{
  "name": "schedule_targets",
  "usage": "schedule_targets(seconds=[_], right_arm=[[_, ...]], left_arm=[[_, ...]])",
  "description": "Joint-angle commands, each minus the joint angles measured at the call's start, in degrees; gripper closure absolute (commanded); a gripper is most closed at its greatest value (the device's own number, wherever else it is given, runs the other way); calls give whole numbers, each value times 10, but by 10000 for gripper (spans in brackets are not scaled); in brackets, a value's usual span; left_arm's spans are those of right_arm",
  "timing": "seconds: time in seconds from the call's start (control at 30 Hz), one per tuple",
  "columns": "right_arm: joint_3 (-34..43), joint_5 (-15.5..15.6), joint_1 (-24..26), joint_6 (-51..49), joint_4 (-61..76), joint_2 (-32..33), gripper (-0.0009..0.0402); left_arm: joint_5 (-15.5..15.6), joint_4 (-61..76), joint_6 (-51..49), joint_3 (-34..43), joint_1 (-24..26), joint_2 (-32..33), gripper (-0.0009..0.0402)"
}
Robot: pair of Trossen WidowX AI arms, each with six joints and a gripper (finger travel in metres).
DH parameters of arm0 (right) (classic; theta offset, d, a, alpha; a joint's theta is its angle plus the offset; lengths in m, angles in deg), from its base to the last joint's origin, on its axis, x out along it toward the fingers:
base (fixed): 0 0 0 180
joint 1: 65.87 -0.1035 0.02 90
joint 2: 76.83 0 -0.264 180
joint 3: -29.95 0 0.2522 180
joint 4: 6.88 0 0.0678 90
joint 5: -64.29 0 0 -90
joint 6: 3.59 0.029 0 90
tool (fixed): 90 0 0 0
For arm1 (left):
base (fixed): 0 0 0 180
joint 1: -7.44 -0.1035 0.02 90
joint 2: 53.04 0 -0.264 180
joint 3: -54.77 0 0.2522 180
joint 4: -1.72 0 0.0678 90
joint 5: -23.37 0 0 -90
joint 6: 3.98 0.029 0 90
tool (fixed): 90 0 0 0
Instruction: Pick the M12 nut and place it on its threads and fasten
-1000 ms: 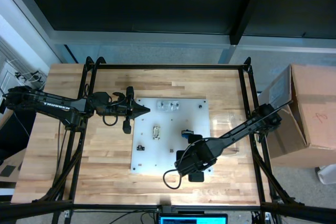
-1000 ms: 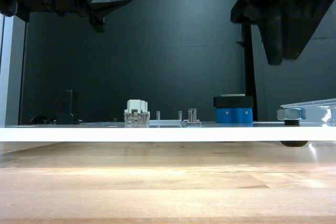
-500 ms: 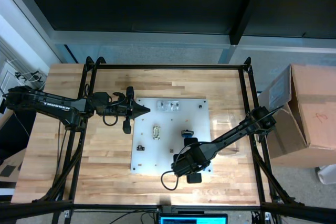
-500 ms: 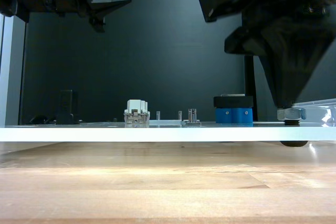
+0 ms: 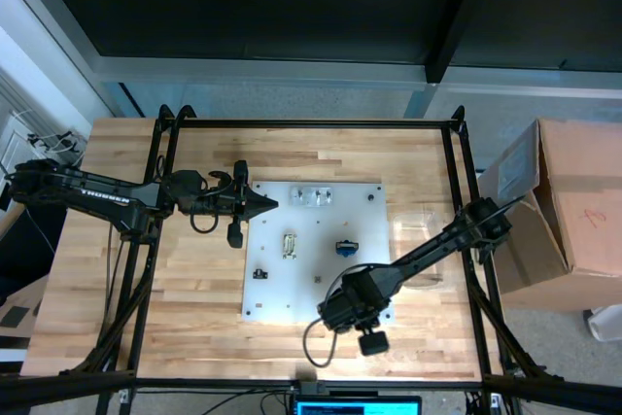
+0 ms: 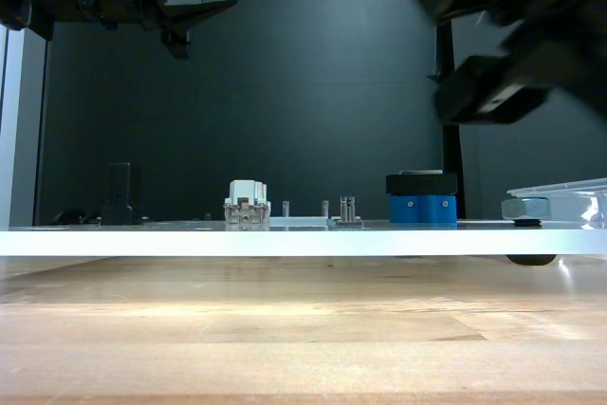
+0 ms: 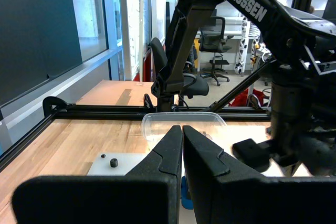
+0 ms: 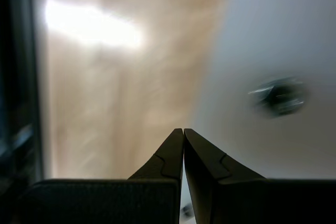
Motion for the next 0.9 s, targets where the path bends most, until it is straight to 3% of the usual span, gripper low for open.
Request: schedule_targets(seconds=[0.03,0.2,0.37,0.67,0.73,0.77,0.83,0.87,0.9], right_arm=[[1,-53,0,12,8,-5,393],[1,-133,0,29,17,-5,393],[0,-178,5,50,19,-6,393],[-19,-178,5,52,-15,-3,393],[-22,-154,5,49,-19,-3,393],[-21,-117,5,39,-19,-3,393],[-21,-16,5,0,-19,-7,393],[-21,14,5,-10,-19,-9,393],[-21,19,5,-9,-18,-11,393]], left_arm=[[0,0,0,0,0,0,393],[0,0,0,0,0,0,393],[0,0,0,0,0,0,393],[0,0,0,0,0,0,393],[0,0,0,0,0,0,393],[0,0,0,0,0,0,393],[0,0,0,0,0,0,393],[0,0,0,0,0,0,393],[0,0,0,0,0,0,393]])
